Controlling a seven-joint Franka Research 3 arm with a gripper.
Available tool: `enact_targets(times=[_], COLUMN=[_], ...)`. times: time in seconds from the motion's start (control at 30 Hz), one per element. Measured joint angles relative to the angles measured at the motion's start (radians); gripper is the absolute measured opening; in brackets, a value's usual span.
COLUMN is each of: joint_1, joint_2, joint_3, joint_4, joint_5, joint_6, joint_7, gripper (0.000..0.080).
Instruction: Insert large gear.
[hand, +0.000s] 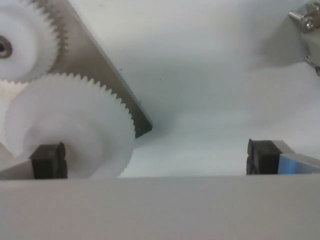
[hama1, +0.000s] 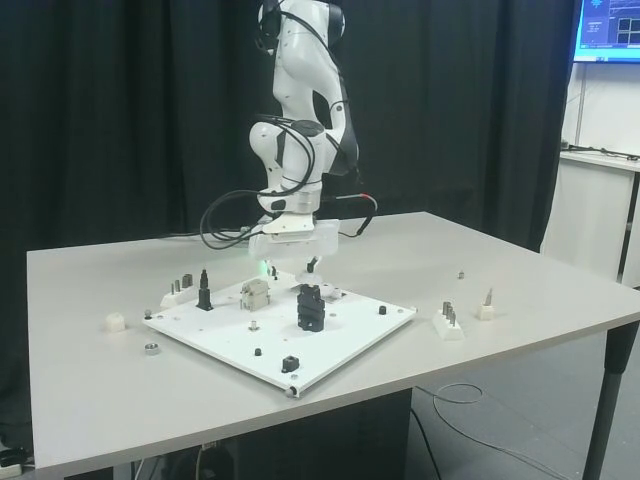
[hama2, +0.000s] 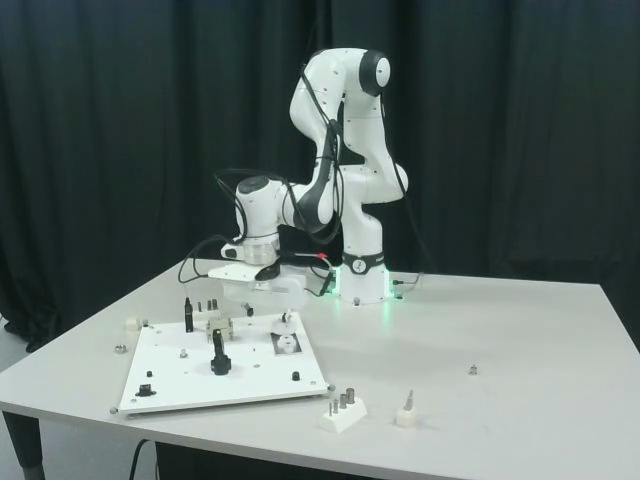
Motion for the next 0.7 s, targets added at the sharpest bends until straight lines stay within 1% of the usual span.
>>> enact_targets(times=[0.7], joint_1=[-0.001], joint_2=[0.004], joint_3=[0.0], joint_4=[0.0], joint_5=[0.0], joint_6=[0.019], joint_7=[-0.004], gripper=[0.08])
